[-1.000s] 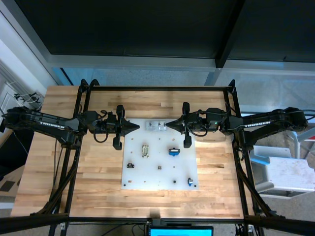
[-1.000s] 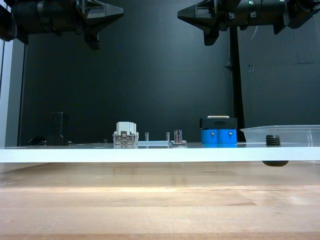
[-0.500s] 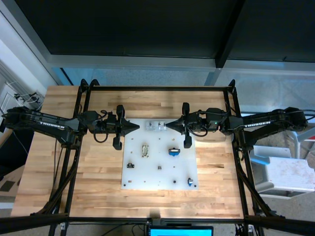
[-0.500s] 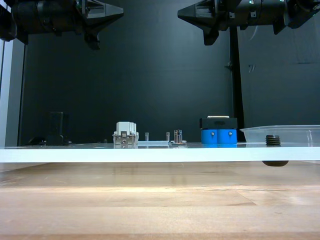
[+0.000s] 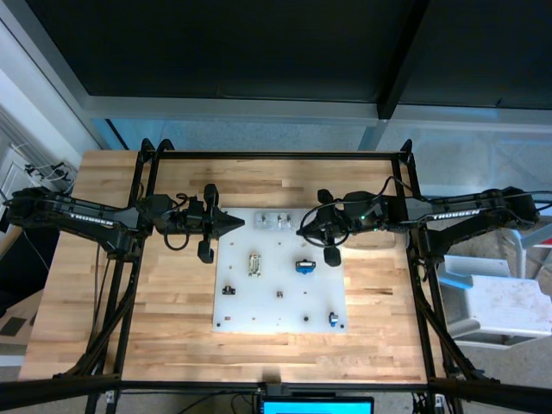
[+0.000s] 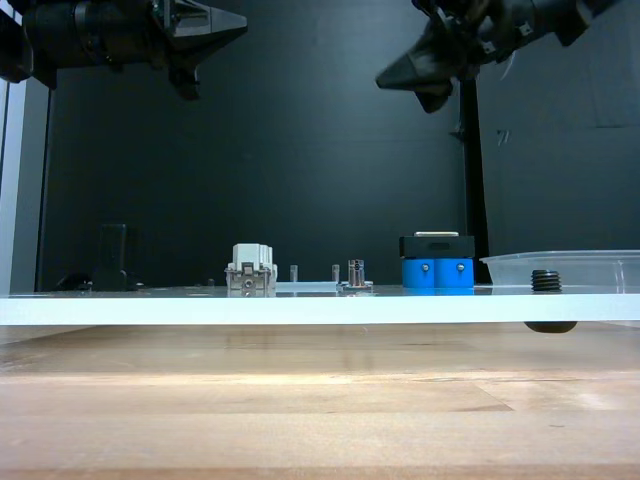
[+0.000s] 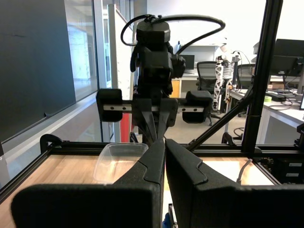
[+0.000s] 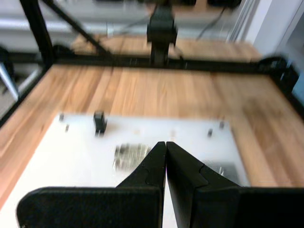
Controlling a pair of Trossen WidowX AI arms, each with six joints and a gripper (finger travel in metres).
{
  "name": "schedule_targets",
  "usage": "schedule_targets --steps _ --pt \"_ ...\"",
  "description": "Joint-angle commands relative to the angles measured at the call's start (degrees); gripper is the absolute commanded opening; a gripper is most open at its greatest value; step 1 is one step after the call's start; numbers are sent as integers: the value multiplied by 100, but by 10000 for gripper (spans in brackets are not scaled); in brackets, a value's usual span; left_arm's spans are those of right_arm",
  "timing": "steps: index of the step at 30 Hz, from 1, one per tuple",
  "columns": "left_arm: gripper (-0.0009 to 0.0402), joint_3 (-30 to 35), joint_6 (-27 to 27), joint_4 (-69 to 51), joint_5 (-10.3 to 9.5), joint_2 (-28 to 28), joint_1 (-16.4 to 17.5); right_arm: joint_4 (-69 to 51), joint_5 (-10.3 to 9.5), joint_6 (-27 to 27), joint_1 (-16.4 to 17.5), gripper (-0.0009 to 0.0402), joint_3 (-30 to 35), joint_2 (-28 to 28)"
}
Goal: Remove the rj45 connector and place it in the container
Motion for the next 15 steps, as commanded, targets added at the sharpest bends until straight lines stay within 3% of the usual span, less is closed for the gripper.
schedule_targets --steps 1,5,9,12,15 --pt "0 2 0 2 2 2 2 -614 7 22 35 0 140 4" --pt "0 2 0 2 2 2 0 -1207 42 83 74 0 249 4" --pt "0 2 0 2 2 2 0 -1915 411 181 227 0 361 4" --pt "0 2 0 2 0 2 0 -2389 507 306 411 0 448 4" --pt "0 2 0 4 2 2 2 -2782 750 468 638 0 509 4"
